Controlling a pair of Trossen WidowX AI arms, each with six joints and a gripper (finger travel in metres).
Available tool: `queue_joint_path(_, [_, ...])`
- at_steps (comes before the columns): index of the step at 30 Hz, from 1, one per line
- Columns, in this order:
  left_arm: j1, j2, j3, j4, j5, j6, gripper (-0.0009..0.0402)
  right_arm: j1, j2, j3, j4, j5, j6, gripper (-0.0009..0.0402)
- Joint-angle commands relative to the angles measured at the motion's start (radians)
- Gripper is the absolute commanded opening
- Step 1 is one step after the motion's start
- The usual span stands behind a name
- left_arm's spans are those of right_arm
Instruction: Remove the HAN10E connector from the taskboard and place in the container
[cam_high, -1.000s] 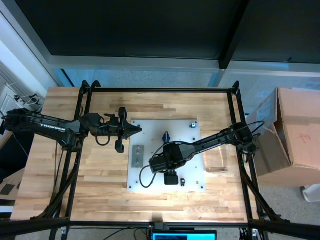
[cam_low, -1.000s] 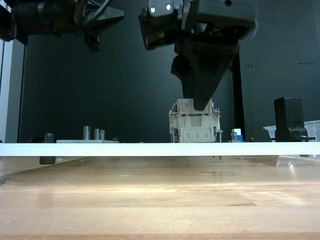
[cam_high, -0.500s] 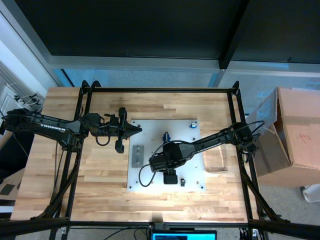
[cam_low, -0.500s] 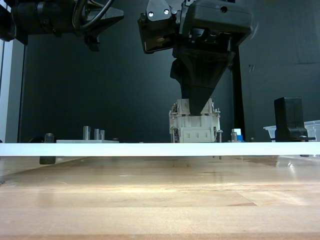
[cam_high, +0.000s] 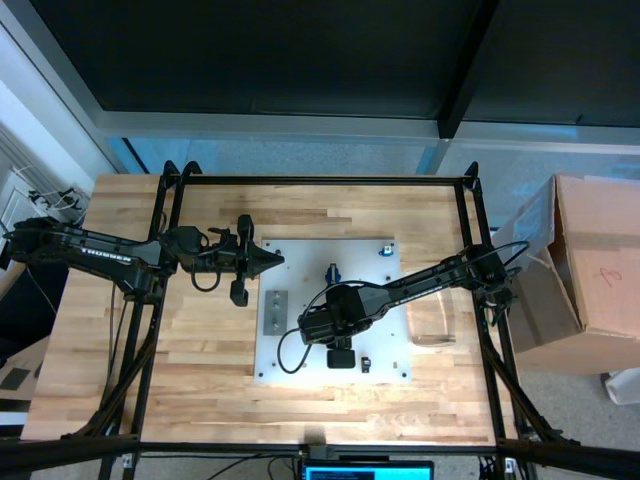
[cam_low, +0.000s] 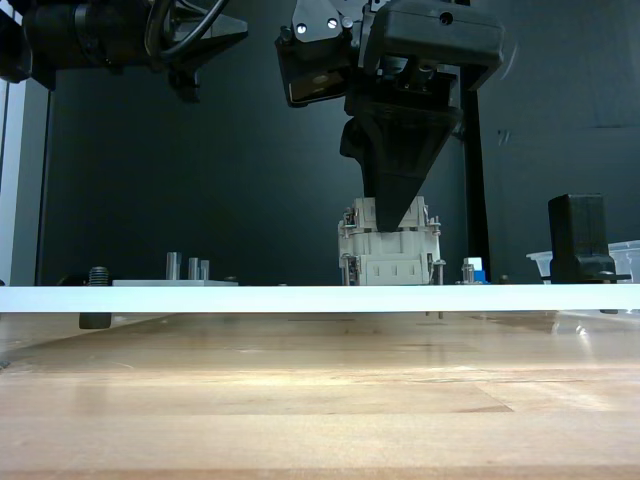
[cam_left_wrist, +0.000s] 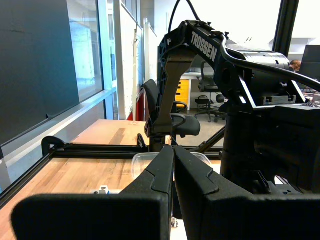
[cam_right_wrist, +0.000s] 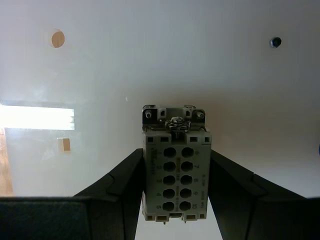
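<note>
The beige HAN10E connector (cam_low: 390, 255) stands upright in its seat on the white taskboard (cam_high: 300, 270). My right gripper (cam_low: 392, 215) reaches down onto it from above. In the right wrist view the two black fingers (cam_right_wrist: 125, 175) press against both long sides of the connector (cam_right_wrist: 176, 165), so the gripper is shut on it. From the high view the right gripper (cam_high: 340, 352) covers the connector. My left gripper (cam_high: 265, 258) hovers high over the board's left edge, and its fingers (cam_left_wrist: 160, 175) are shut on nothing. The clear container (cam_high: 432, 325) sits right of the board.
A grey block with pegs (cam_high: 274, 310) lies on the board left of the connector, and a blue part (cam_high: 332, 272) sits behind it. A black block (cam_low: 578, 235) stands at the right. A black frame rings the table, and a cardboard box (cam_high: 590, 270) is off the right edge.
My right gripper has come down a little over the connector, its fingers now lower along the connector's sides. The connector stays seated. The left arm has not moved.
</note>
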Motion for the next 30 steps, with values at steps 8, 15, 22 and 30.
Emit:
queue_joint_path(8, [0.000,0.000,0.000,0.000,0.000,0.000,0.0000,0.000,-0.079,0.011,-0.029,0.003,0.002,0.0014])
queue_joint_path(15, [0.000,0.000,0.000,0.000,0.000,0.000,0.0000,0.000,-0.120,0.044,-0.089,0.003,0.012,0.0014])
queue_joint_path(22, [0.000,0.000,0.000,0.000,0.000,0.000,0.0000,0.000,-0.130,0.043,-0.098,0.002,0.031,0.0013])
queue_joint_path(30, [0.000,0.000,0.000,0.000,0.000,0.000,0.0000,0.016,-0.143,0.043,-0.103,0.002,0.058,0.0013])
